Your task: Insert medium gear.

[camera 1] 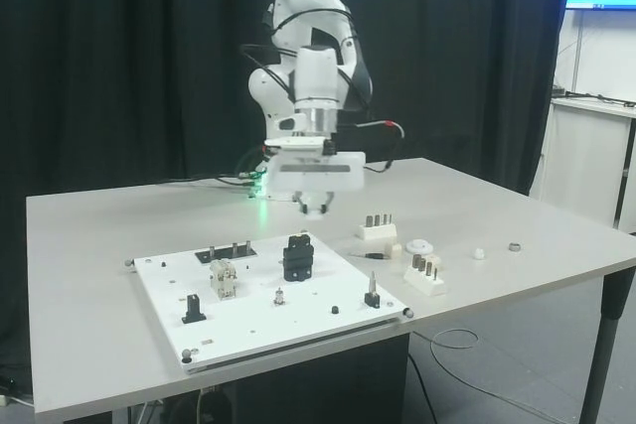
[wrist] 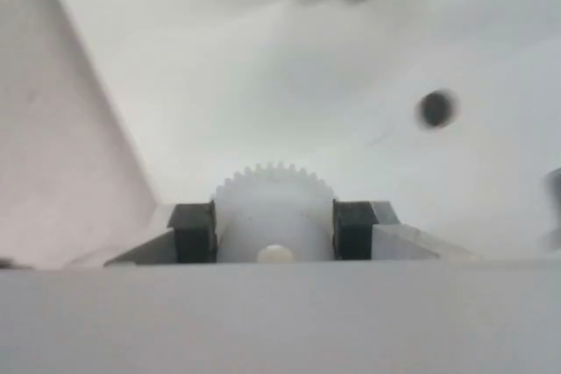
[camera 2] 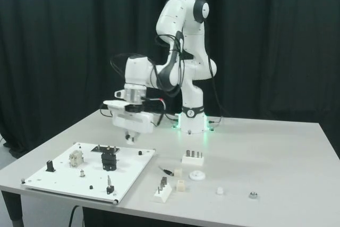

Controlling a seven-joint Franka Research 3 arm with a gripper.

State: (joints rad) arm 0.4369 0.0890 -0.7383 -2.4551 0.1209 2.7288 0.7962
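My gripper (wrist: 274,232) is shut on a white toothed medium gear (wrist: 274,203), with a black pad (wrist: 193,230) on each side of it. The room views show the gripper (camera 1: 313,208) (camera 2: 129,137) hanging above the far part of the white board (camera 1: 258,320) (camera 2: 58,176). It is close to the black base with upright pegs (camera 1: 228,249) (camera 2: 108,149) and the black block (camera 1: 298,258) (camera 2: 108,160). Under the gear the wrist view shows white board surface with a black hole (wrist: 436,109).
On the grey table beside the board stand two white peg holders (camera 1: 378,230) (camera 1: 425,275). Near them lie another white gear (camera 1: 420,244) (camera 2: 197,175), a small white piece (camera 1: 478,253) and a ring (camera 1: 515,244). Several small fixtures stand on the board.
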